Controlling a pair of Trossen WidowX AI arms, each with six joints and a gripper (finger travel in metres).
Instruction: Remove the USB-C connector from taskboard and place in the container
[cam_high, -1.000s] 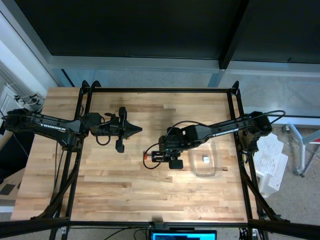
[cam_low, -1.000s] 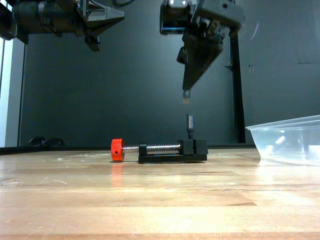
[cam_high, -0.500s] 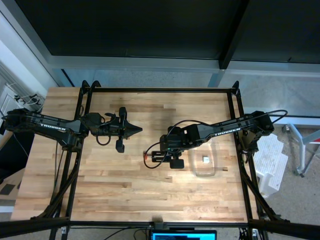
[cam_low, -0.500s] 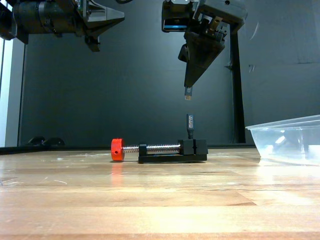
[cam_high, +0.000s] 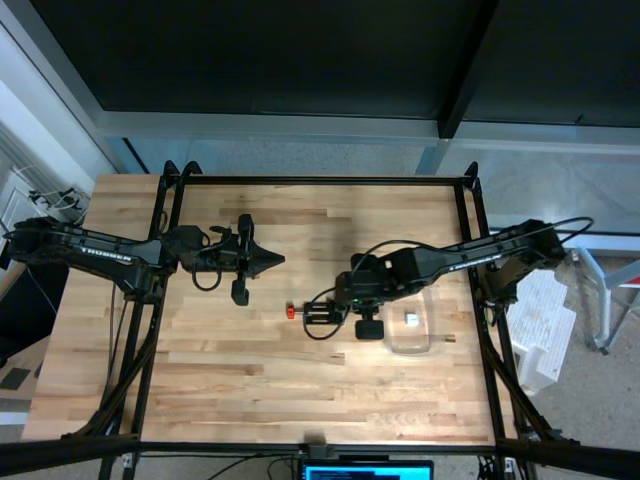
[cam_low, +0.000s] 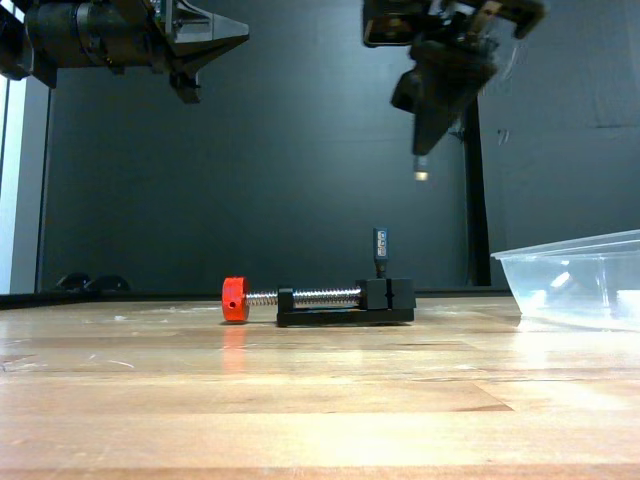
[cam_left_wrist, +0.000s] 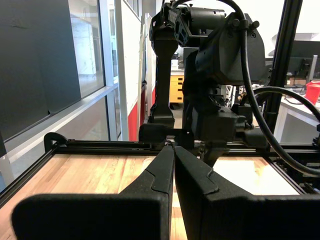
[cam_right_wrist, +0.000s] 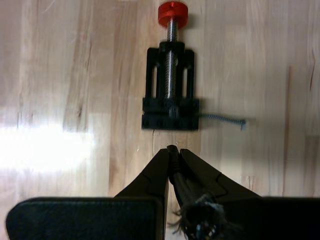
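Transport leg in hand, judging by the layout: extraction done, drop-off not yet done. Clamped between the closed fingertips of the right gripper (cam_low: 422, 152): the USB-C connector (cam_low: 421, 170), a tiny slim dark grey plug with a paler tip, hanging tip-down, high over the pale wooden table (cam_high: 200, 380) and touching nothing else. In the low view, placed sideways between the taskboard (cam_low: 345, 300), a small black vise-like block with a red knob (cam_low: 234, 299) on a bare screw, and the container (cam_low: 575, 272), a shallow clear plastic tray. Well above both.

Through the right wrist camera, looking down past the pinched plug: bare wood just beside the vise's jaw end. Standing in the vise: a thin upright stub of wire (cam_low: 380, 250). Lying inside the tray: a small white block (cam_high: 410, 319).

Left gripper (cam_left_wrist: 173, 150): high over the table's left half, well apart from the work, fingers pressed together on nothing.

Next, probably:
- Carry toward the right arm's side until over the tray's open middle, clear of the near rim.
- Lower inside the walls.
- Only then part the fingers.

Worth minding: so small a plug may cling to a pad, or bounce off the thin plastic if released from height.
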